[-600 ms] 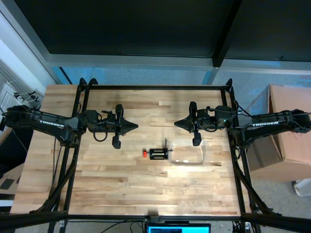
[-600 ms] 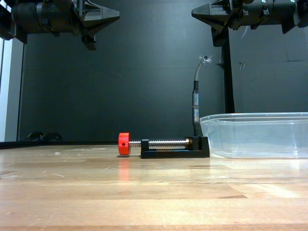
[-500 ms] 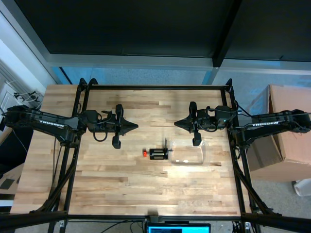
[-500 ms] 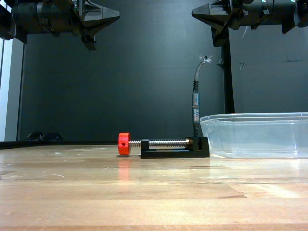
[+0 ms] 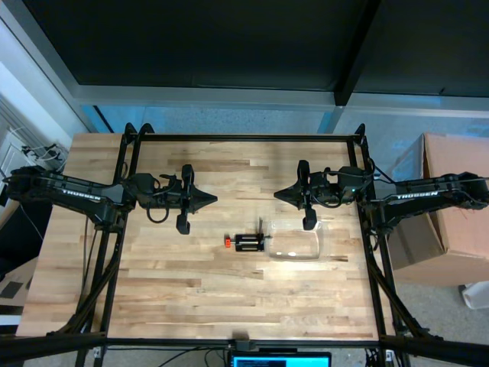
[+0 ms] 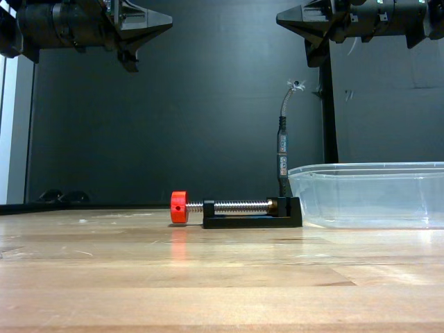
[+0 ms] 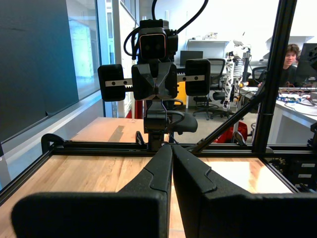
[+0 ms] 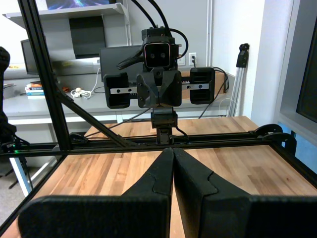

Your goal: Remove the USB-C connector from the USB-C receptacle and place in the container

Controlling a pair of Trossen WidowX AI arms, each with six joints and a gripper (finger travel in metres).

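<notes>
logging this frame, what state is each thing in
USB-C connector: upright in the USB-C receptacle, ungripped
container: open-topped, connector not inside
left gripper: jaws shut, high up at left
right gripper: jaws shut, high up at right

**Change since the earlier frames.** None is visible. The left gripper (image 5: 212, 199) and right gripper (image 5: 277, 193) hang at the same height over the table, fingers pressed together as before. The USB-C connector (image 6: 282, 156) has not moved — it stands upright, seated at the end of the vise (image 6: 251, 212), held by neither gripper.
</notes>
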